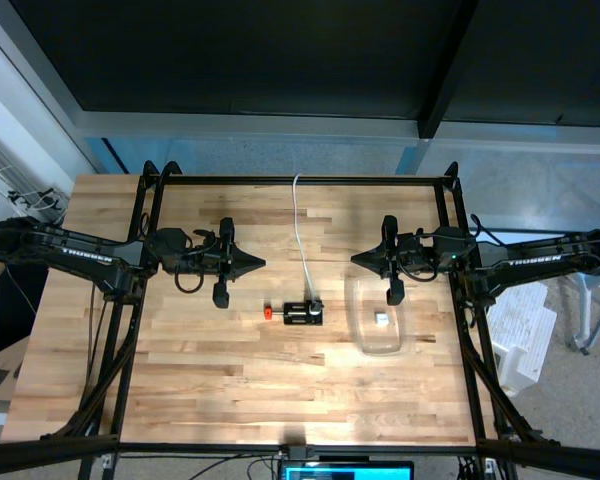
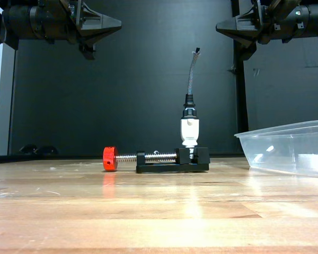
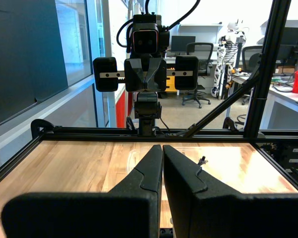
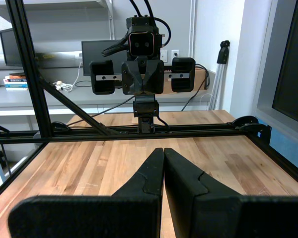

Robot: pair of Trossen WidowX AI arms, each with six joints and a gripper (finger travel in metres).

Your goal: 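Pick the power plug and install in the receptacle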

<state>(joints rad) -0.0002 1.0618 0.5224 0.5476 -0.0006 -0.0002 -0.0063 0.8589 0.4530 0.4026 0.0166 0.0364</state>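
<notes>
The receptacle point(image 1: 317, 304) is a small white block point(image 2: 190, 131) clamped upright in a black mini-vise point(image 1: 302, 313) with a red-orange knob point(image 2: 109, 159) at mid-table. Its white cable point(image 1: 301, 230) runs toward the far edge. I cannot make out the power plug in any view. My left gripper point(image 1: 260, 263) hovers high, left of the vise, shut and holding nothing point(image 3: 162, 147). My right gripper point(image 1: 355, 260) hovers high to the right, facing it, also shut and holding nothing point(image 4: 163, 149).
A clear plastic tray point(image 1: 364, 340) lies right of the vise with a small white cube point(image 1: 381, 318) inside. Black frame rails point(image 1: 300, 181) border the wooden table. Both arms hang well above the board point(image 2: 119, 22).
</notes>
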